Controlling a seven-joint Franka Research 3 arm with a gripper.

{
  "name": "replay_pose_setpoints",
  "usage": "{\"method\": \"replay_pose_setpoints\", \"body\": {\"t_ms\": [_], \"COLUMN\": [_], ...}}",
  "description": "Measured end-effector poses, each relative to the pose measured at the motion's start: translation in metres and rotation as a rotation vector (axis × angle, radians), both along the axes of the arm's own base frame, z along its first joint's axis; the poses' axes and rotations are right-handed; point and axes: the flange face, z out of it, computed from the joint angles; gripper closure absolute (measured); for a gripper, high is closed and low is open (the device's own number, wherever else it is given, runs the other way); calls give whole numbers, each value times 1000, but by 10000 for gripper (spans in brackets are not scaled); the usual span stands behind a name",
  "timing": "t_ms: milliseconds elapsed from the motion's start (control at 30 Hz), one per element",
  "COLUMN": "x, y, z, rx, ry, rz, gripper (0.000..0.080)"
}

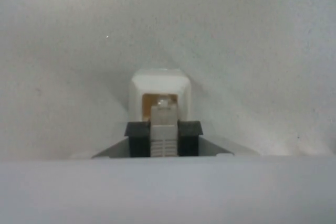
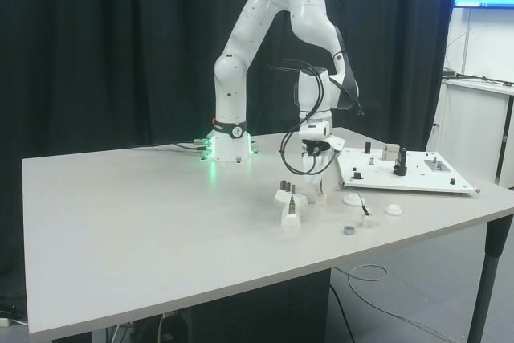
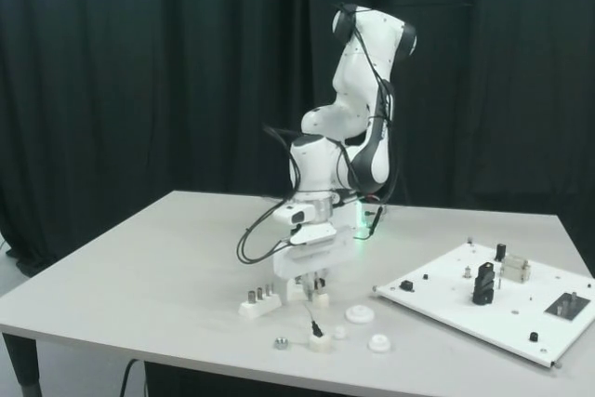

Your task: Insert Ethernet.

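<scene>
Ethernet plug (image 1: 164, 129) sits clamped in my tool (image 1: 164, 139), its tip right at the mouth of the white socket block (image 1: 160, 90) on the grey counter (image 1: 63, 103). Bare counter lies around the block. My tool's body hides the plug in both room views.

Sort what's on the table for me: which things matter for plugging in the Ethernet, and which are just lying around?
For the job:
- plug, held in the gripper
- white socket block right under it

Lying about:
- white board with black parts on it
- small rack with pegs
- two white discs
- metal nut
</scene>
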Motion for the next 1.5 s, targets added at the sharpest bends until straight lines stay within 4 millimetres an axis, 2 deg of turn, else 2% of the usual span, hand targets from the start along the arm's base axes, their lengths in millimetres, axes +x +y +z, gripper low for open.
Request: {"method": "replay_pose_setpoints", "body": {"t_ms": [633,1500], "x": [3,5], "y": [-8,-6], "z": [17,21], "rx": [19,14], "ry": [18,21], "rz": [35,33], "gripper": [698,698]}}
